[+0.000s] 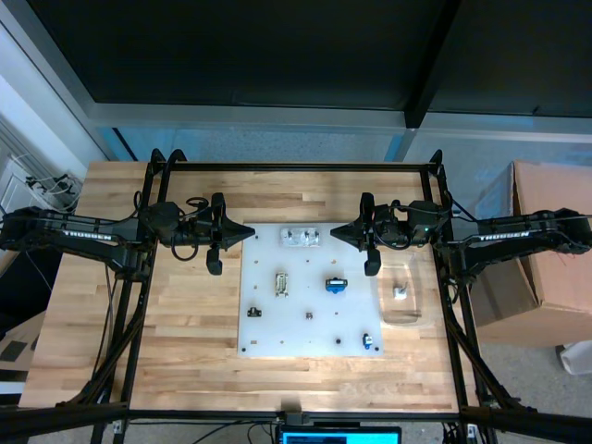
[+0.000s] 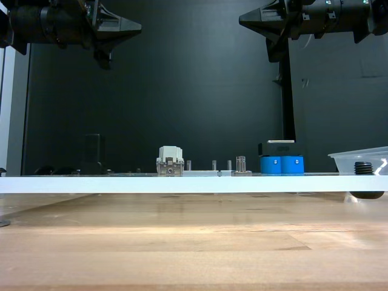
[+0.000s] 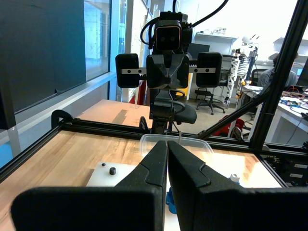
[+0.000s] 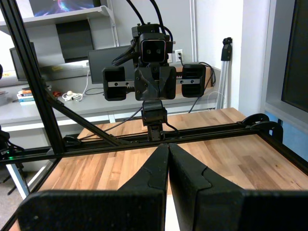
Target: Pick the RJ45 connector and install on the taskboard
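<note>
Over the far edge of the board (image 1: 264, 328), both arms hang high and level, their tips pointing inward at each other. The left gripper (image 1: 248, 233) sits above the board's far left corner. Its 2 fingers (image 3: 150, 168) are pressed together along their length with nothing between them. The right gripper (image 1: 335, 231) sits above the board's far side, just right of a metal fitting (image 1: 301, 238) as seen from above. Its 2 fingers (image 4: 154, 173) are likewise closed flat on each other, holding nothing. The 2 tips are well apart, with the fitting between them in the high view. The low view shows both grippers well above everything on the board.

The connector (image 1: 400, 294) lies free in a clear tray (image 1: 404, 321) on the table (image 1: 185, 314), just beside the board's right edge and on the near side of the right arm. How it is turned I cannot tell. It touches neither gripper and is clear of the board. In the low view a dark ribbed piece (image 2: 364, 168) shows through the tray wall; whether it belongs to the connector I cannot tell.

On the board stand a grey block (image 1: 282, 285) near the middle, a blue part (image 1: 335, 284) to its right, and a smaller blue part (image 1: 370, 341) at the near right corner. A box (image 1: 546, 250) stands beyond the table's right edge
</note>
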Controlling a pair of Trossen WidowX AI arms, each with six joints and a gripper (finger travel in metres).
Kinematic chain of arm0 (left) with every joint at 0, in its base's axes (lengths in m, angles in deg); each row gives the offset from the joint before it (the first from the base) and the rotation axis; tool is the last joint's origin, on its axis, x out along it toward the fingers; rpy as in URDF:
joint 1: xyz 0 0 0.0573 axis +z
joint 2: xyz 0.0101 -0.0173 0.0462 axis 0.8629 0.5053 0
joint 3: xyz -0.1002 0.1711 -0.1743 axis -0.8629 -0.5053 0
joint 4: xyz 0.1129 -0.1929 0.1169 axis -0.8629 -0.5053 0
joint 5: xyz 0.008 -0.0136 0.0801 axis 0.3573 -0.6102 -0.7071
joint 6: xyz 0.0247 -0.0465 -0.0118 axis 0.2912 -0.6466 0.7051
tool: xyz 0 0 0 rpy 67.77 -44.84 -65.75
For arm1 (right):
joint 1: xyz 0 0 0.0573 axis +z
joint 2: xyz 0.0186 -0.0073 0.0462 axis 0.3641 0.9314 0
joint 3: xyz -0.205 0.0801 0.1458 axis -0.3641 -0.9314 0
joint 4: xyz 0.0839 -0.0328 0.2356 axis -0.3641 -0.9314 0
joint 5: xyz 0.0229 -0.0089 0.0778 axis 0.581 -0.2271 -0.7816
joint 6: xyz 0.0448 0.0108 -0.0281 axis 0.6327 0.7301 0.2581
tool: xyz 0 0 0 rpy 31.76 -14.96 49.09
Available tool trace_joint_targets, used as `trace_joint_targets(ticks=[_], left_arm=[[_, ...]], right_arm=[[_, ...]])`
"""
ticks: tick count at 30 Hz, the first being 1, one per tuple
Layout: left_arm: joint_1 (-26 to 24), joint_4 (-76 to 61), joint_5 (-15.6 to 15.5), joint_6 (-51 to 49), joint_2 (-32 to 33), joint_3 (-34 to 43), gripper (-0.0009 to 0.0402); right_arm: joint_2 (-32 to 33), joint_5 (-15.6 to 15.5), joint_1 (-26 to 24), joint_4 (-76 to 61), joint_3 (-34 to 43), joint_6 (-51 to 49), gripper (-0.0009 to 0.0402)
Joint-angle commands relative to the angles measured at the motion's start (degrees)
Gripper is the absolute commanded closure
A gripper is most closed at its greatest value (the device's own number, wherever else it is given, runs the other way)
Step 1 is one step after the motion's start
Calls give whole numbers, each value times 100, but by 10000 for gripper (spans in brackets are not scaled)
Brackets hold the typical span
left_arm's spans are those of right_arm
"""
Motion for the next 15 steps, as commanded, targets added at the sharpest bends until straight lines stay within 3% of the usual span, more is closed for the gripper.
trace_joint_targets(ticks=[1, 11, 15], left_arm=[[-2, 2, 0, 2, 2, 0, 393], [-2, 2, 0, 2, 2, 0, 393], [0, 0, 0, 2, 2, 0, 393]], right_arm=[[2, 0, -2, 4, 0, 4, 393], [-66, -37, 4, -74, 0, 120, 393], [-404, -20, 131, -1403, 192, 61, 393]])
